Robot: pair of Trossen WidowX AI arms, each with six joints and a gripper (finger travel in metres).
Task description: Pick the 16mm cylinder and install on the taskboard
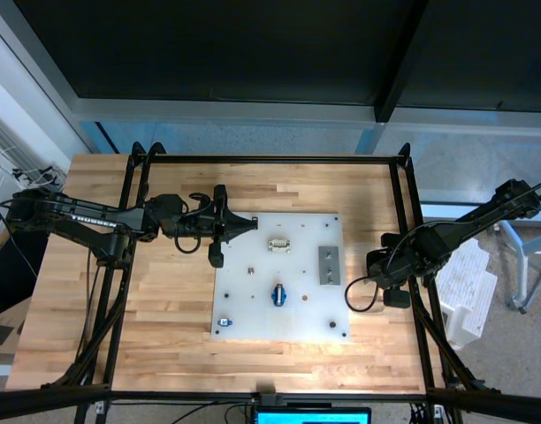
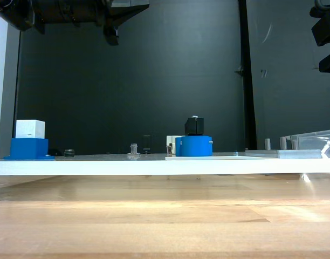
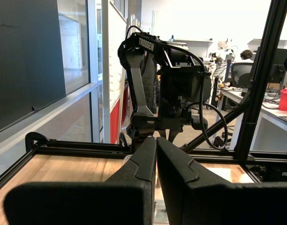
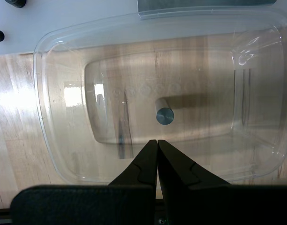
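Two arms in view, neither holding anything.

Left tool (image 1: 251,221): raised above the bench (image 1: 164,336), over the far-left edge of the taskboard (image 1: 253,305), pointing toward the right arm. In the left wrist view its fingers (image 3: 143,159) are pressed flat together, with no gap and nothing between them. The low view catches only its underside, cut off by the frame edge.

Right tool (image 4: 157,141): hangs pointing down over a clear tray (image 4: 54,140) lying on the bench, rim at the taskboard's right edge. Fingers closed to a thin seam, empty.

16mm cylinder (image 4: 164,115): stands on end on the tray floor, alone, just ahead of the fingertips and not touched. Its side is partly lost in reflections off the plastic.

High view: the tray is nearly invisible under the right arm, and the cylinder cannot be made out there.

Low view: the tray wall (image 2: 310,141) shows at the right with glare on it. Two small upright stubs stand near it; cannot tell what they are.

Board fixtures: grey block (image 1: 329,264), blue fitting (image 1: 278,295) and beige connector (image 1: 279,245) all sit on the plate. In the low view the blue fitting partly covers the connector.
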